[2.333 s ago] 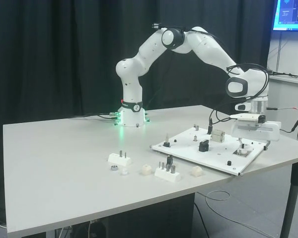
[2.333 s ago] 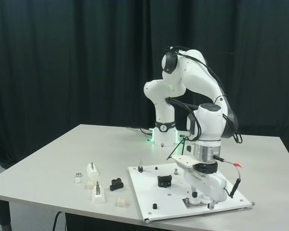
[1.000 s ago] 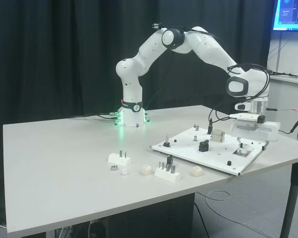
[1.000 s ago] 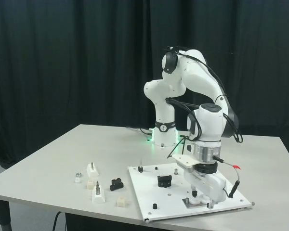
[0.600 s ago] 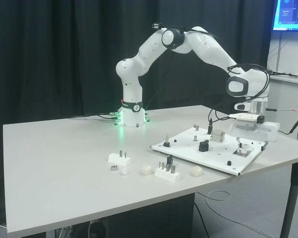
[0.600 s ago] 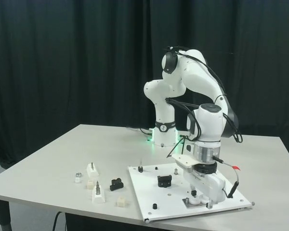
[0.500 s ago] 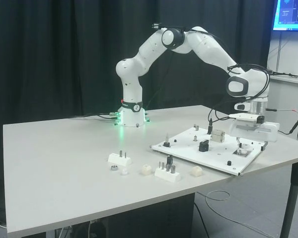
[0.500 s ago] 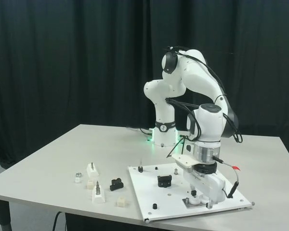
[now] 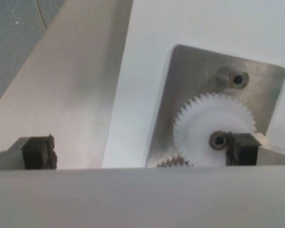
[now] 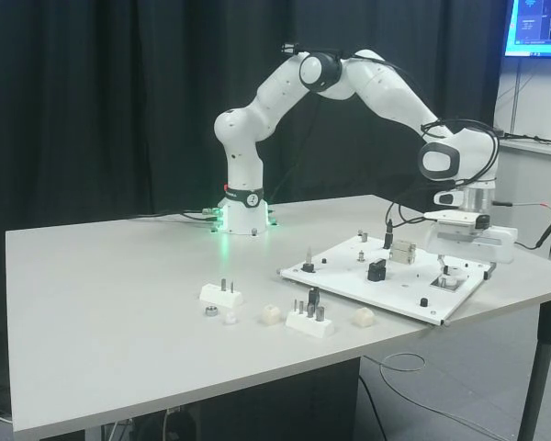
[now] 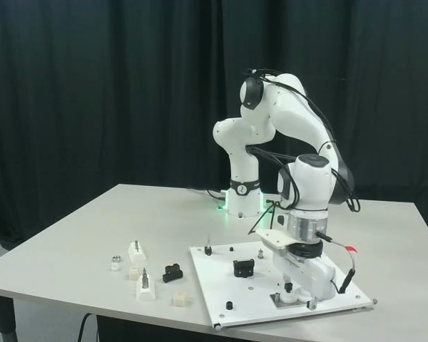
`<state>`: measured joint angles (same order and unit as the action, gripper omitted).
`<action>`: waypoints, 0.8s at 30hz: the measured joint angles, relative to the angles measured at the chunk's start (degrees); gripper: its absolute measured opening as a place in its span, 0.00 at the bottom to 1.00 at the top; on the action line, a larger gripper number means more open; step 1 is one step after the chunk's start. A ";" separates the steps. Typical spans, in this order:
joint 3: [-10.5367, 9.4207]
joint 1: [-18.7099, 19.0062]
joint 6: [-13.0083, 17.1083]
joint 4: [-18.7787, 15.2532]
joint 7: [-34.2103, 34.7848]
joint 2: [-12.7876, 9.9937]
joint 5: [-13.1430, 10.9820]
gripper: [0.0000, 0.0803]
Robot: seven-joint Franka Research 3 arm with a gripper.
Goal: Insert medium gear.
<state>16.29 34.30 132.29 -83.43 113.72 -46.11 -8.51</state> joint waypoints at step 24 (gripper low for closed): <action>0.57 0.08 -0.88 1.16 0.02 -0.08 0.02 1.00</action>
